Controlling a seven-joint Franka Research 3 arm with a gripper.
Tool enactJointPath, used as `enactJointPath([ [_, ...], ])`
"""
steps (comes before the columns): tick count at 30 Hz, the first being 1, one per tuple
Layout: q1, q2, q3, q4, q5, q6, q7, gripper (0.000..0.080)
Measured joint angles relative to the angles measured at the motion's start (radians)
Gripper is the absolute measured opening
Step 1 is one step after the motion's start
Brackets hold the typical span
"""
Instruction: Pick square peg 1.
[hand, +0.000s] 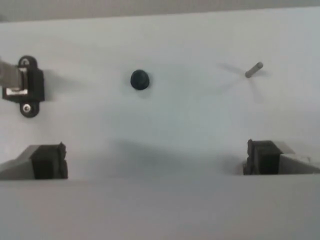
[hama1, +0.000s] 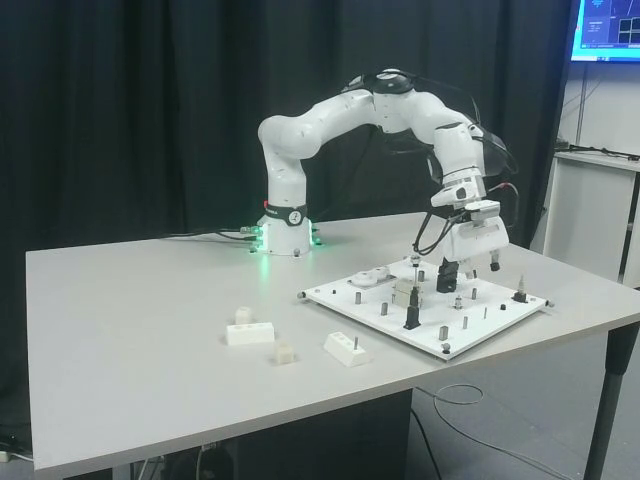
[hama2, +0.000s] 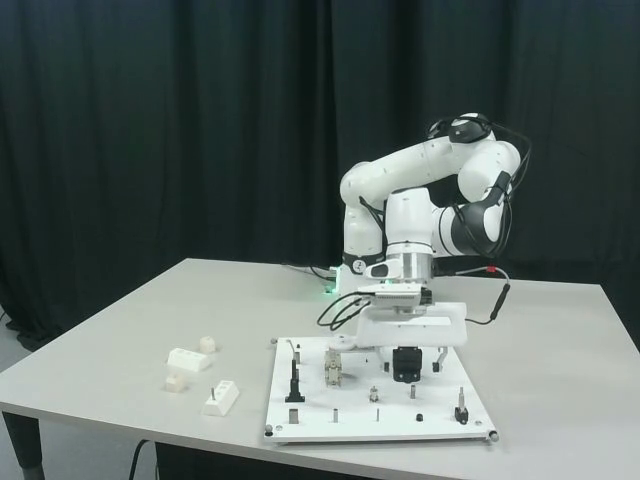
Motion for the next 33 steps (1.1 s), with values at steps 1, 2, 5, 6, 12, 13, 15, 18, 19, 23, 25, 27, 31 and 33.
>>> enactJointPath([
  [1, -0.002, 0.0, -0.001, 0.002, 0.0, 0.001, 0.0, 0.08],
  [2, -0.003, 0.0, -0.002, 0.004, 0.0, 0.002, 0.0, 0.08],
  [5, -0.008, 0.0, -0.006, 0.009, -0.001, 0.003, 0.0, 0.08],
  [6, -0.01, 0.0, -0.008, 0.011, -0.002, 0.004, 0.0, 0.08],
  [12, -0.027, 0.0, -0.012, 0.028, -0.004, 0.011, 0.0, 0.08],
  [13, -0.03, 0.0, -0.012, 0.031, -0.004, 0.013, 0.0, 0.08],
  [15, -0.038, 0.0, -0.014, 0.037, -0.006, 0.018, 0.002, 0.08],
  [18, -0.051, 0.0, -0.015, 0.047, -0.011, 0.031, 0.01, 0.08],
  [19, -0.057, 0.0, -0.015, 0.051, -0.015, 0.035, 0.012, 0.08],
  [23, -0.082, 0.0, -0.017, 0.065, -0.029, 0.055, 0.022, 0.08],
  [25, -0.098, 0.0, -0.017, 0.073, -0.038, 0.065, 0.034, 0.08],
  [27, -0.116, 0.0, -0.018, 0.081, -0.047, 0.071, 0.045, 0.08],
  [31, -0.155, 0.0, -0.021, 0.1, -0.063, 0.076, 0.056, 0.08],
  [33, -0.176, -0.001, -0.022, 0.111, -0.069, 0.079, 0.063, 0.08],
])
